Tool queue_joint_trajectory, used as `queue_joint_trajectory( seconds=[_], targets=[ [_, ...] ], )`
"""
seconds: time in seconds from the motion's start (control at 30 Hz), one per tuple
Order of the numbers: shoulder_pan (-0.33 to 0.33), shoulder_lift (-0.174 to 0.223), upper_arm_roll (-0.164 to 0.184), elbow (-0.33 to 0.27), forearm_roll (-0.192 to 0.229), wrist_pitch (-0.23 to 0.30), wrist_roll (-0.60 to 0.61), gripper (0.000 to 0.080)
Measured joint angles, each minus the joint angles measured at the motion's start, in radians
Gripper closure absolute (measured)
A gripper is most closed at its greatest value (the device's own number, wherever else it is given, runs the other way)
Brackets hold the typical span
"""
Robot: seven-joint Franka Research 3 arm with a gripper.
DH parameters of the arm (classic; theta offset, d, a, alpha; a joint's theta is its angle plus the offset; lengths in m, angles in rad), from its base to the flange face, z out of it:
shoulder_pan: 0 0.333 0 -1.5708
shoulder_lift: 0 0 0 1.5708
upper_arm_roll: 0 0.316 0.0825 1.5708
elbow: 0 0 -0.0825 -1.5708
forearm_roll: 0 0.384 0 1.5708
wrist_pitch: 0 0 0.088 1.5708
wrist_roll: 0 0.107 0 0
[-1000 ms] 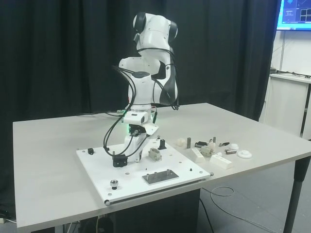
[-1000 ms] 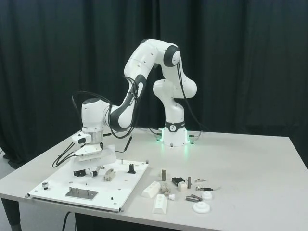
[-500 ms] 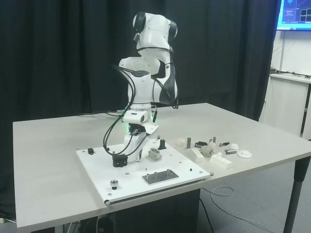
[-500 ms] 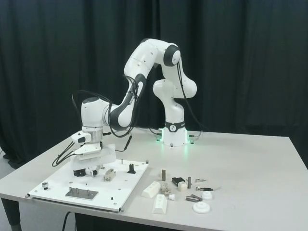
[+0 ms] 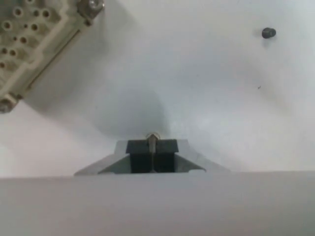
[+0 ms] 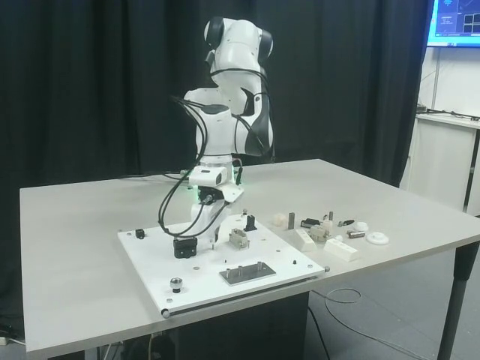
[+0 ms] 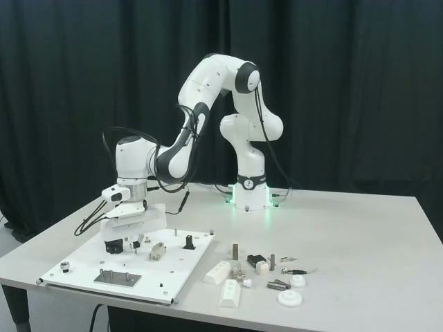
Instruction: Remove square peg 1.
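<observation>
Peg and pincer are already one: the small grey metal square peg [image 5: 152, 139] stands pinched between the two black fingertip pads of the white gripper [image 5: 152, 156], its long axis upright in line with the fingers, its tip poking just past them. In the wrist view the peg hangs clear above the white square board [image 5: 206, 88], with nothing touching its free end, so I judge it already out of its hole and the coming move to be a carry away rather than a pull.

From the first room view the gripper [image 6: 212, 234] hovers over the middle of the board [image 6: 150, 259], nearer its back edge than its front one. Just beside it on the board sit a black block-shaped fixture [image 6: 184, 248] and a pale multi-pin connector housing [image 5: 29, 39]; a grey metal plate with two upright pins [image 6: 248, 272] lies toward the front edge.

Board rests on the grey desk [image 7: 360, 235] at its front corner. Loose white and grey parts [image 7: 266, 273] are scattered well apart from the board, along the desk's front edge. Black curtains close off the room behind.
</observation>
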Motion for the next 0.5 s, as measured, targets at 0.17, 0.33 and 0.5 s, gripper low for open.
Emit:
queue_joint_trajectory(
  seconds=[0.17, 0.33, 0.5],
  targets=[
    [0.0, -0.011, -0.003, -0.001, 0.0, -0.01, 0.0, 0.0782],
    [0.002, -0.031, -0.015, -0.002, -0.007, -0.02, 0.0, 0.0782],
    [0.007, -0.059, -0.029, -0.003, -0.013, -0.045, 0.0, 0.0782]
  ],
)
